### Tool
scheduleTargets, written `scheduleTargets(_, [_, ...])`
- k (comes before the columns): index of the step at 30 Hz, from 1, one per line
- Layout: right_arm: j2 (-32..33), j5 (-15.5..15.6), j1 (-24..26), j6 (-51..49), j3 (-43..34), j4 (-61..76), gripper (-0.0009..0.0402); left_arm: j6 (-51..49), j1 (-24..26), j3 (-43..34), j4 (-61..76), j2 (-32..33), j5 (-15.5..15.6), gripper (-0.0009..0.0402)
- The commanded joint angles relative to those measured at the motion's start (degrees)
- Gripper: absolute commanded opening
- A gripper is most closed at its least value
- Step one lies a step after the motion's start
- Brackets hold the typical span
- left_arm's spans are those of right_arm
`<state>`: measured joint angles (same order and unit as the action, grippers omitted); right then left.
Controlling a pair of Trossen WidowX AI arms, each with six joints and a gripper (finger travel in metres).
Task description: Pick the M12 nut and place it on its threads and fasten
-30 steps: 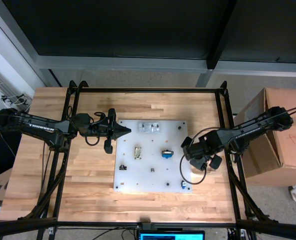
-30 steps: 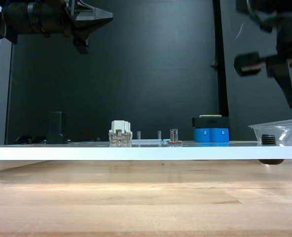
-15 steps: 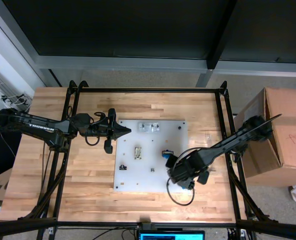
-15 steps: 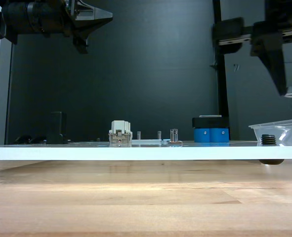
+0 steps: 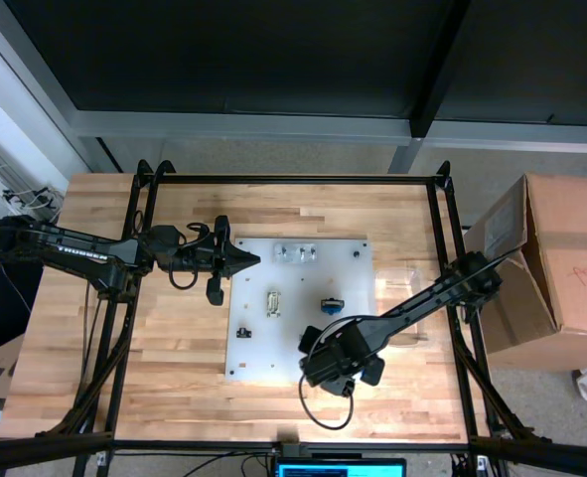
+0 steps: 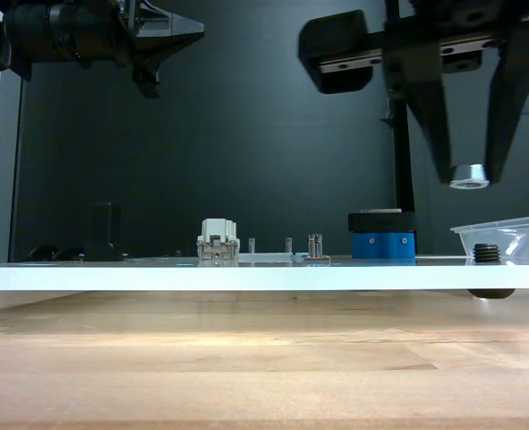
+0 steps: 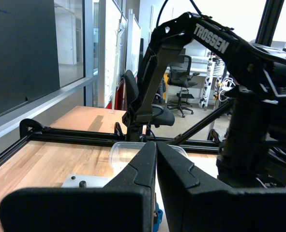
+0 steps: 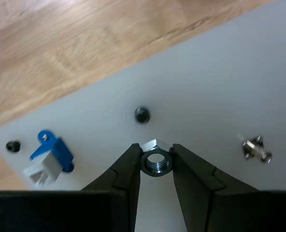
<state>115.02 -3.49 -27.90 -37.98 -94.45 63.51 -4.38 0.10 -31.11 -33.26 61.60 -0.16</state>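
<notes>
The small silver nut (image 8: 156,162) is gripped between the fingers of my right gripper (image 6: 468,170), which is shut on it. It hangs flat, well above the white board (image 5: 273,338), and in the low view slightly left of the black ribbed stud (image 6: 488,253). That stud stands bare, its ribs showing; in the right wrist view the stud (image 8: 142,114) lies just beyond the nut. In the high view the right gripper (image 5: 330,363) covers the board's near right part. My left gripper (image 5: 251,259) hovers high at the board's far left edge, its fingers (image 7: 147,162) shut with nothing between them.
A clear tray (image 6: 515,235) sits right of the board. On the board are a blue block (image 6: 382,240), a beige connector (image 6: 217,242), a small blue-and-white clip (image 8: 48,157) and a silver fitting (image 8: 256,147). A cardboard box (image 5: 556,268) stands off the table's right edge.
My right arm has swung from the tray side toward the board's near right part, carrying the nut; in the low view it moved left and closer. The left arm stayed still.
</notes>
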Motion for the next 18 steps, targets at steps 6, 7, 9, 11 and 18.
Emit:
scheduleTargets(6, [4.96, 0.0, 0.07, -3.5, -5.55, 1.51, 0.0012, 0.0, 0.0, 0.0, -0.02, 0.0, -0.02, 0.0])
scheduleTargets(7, [5.46, 0.0, 0.11, -3.76, -5.75, 1.53, 0.0012, 0.02, -0.02, 0.0, -0.02, 0.0, -0.02, 0.0])
scheduleTargets(9, [6.43, 0.02, 0.15, -4.7, -6.01, 1.55, 0.0012, 0.02, 0.0, 0.0, -0.04, 0.0, -0.02, 0.0])
scheduleTargets(11, [7.41, 0.02, 0.15, -5.07, -6.21, 1.46, 0.0012, 0.0, -0.02, 0.0, -0.04, 0.0, -0.02, 0.0])
scheduleTargets(18, [9.11, 0.07, 0.13, -6.19, -6.19, -0.37, 0.0012, 0.0, -0.02, 0.0, -0.02, 0.0, -0.02, 0.0])
